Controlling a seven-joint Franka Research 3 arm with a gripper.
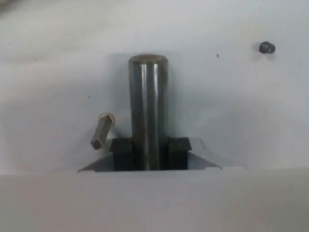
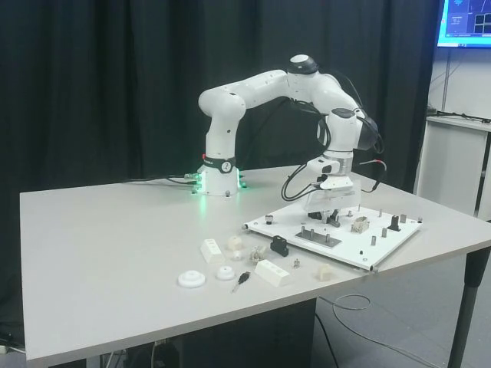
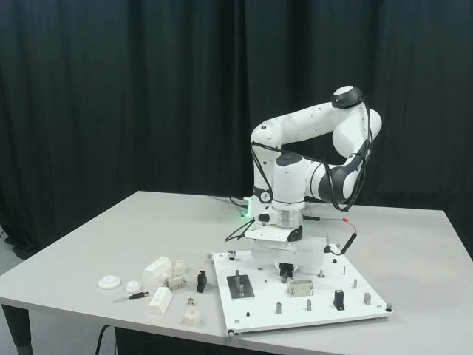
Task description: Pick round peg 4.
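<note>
A thick grey metal round peg (image 1: pixel 147 108) stands between my two black fingertips, which press on its lower part from both sides. My gripper (image 1: pixel 150 152) is shut on the round peg. In the room views the gripper (image 2: pixel 331 217) (image 3: pixel 284 272) hangs low over the white board (image 2: pixel 383 245) (image 3: pixel 325 310), near its middle; the peg itself is too small to make out there. A smaller grey peg (image 1: pixel 102 130) leans tilted just beside the fingers.
A black screw head (image 1: pixel 267 47) sits in the white board. On the board stand several small pegs (image 3: pixel 237 281) and a black bracket (image 3: pixel 339 299). Loose white and black parts (image 2: pixel 230 257) (image 3: pixel 159 285) lie on the grey table beside the board.
</note>
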